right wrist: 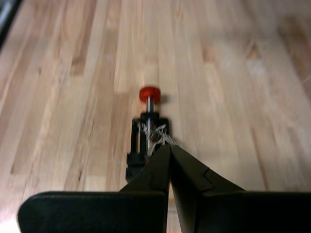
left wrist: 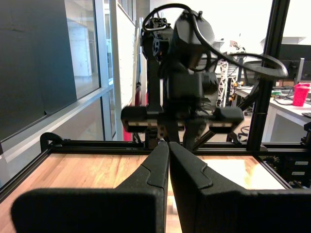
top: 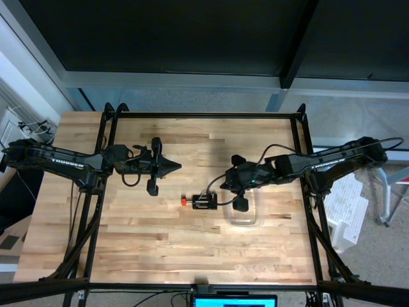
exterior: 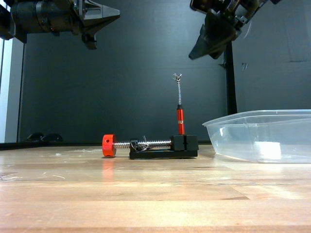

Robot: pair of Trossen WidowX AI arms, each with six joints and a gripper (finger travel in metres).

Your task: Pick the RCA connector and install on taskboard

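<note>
The taskboard (exterior: 163, 145) is a small black block with a red knob at its left end, lying mid-table (top: 204, 203). On its right end the RCA connector (exterior: 180, 104) stands upright, a red barrel with a silvery spring on top. My right gripper (exterior: 193, 57) hangs shut above and just right of the connector's tip, apart from it. In the right wrist view the shut right gripper (right wrist: 170, 147) points down at the taskboard (right wrist: 146, 145) and its silvery wire bits. My left gripper (top: 179, 167) hovers shut and empty, left of the taskboard and farther back, and the left wrist view shows the left gripper (left wrist: 168, 144) shut too.
A clear plastic tray (exterior: 262, 138) sits on the table directly right of the taskboard, below the right arm, with its rim (top: 261, 208) close to the block. A black frame borders the wooden table.
</note>
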